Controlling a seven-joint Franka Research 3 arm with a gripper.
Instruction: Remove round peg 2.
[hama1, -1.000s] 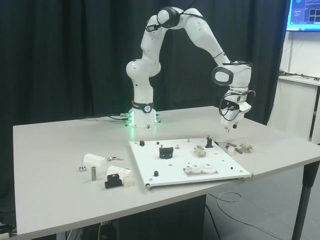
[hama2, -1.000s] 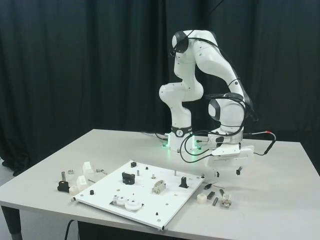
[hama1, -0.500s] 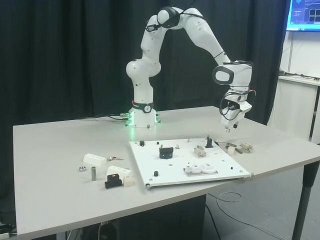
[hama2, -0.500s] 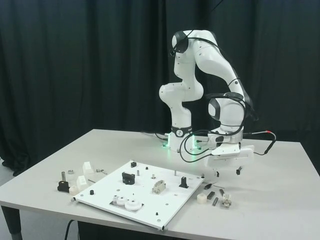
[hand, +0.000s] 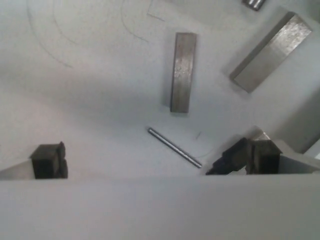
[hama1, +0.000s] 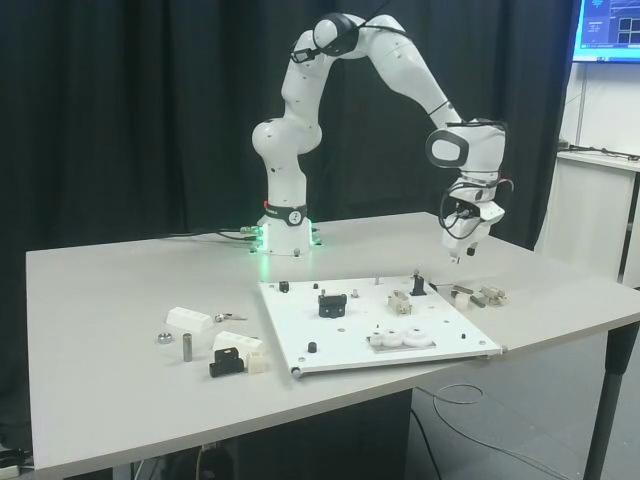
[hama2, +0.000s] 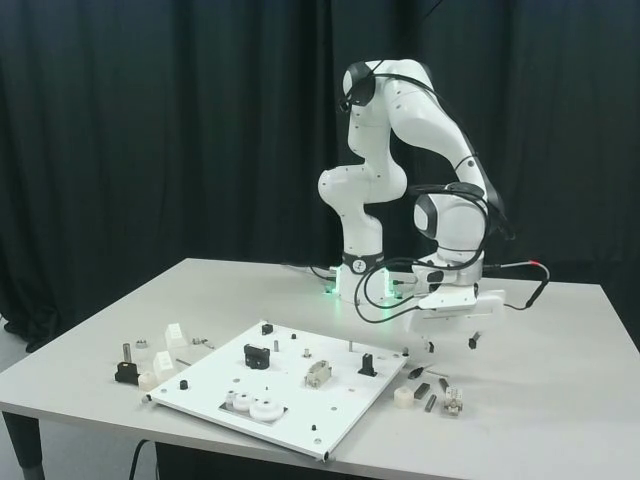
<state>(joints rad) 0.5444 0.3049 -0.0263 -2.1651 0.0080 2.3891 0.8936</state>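
My gripper (hand: 150, 161) hangs open over the grey table, just beyond the right edge of the white board (hama1: 345, 345), with nothing between its black fingertips (hand: 48, 160). Directly below it a thin grey round pin (hand: 175, 148) lies flat on the table. Two grey bars (hand: 182, 72) (hand: 270, 52) lie beside the pin. In the room views the gripper (hama1: 457, 252) (hama2: 451, 343) sits a short way above the table. A thin upright pin (hama1: 375, 283) stands on the board's far side. The white board (hama2: 335, 405) also carries black brackets and white gears.
Loose parts lie right of the board: grey bars (hama1: 462, 292), a small fitting (hama1: 491, 295) and a white roller (hama2: 403, 397). Left of the board are white blocks (hama1: 188, 318), a black bracket (hama1: 228, 360) and a grey cylinder (hama1: 186, 346). The arm's base (hama1: 283, 232) stands behind the board.
The gripper has risen slightly above the table beside the board; the loose parts beneath it have not moved.
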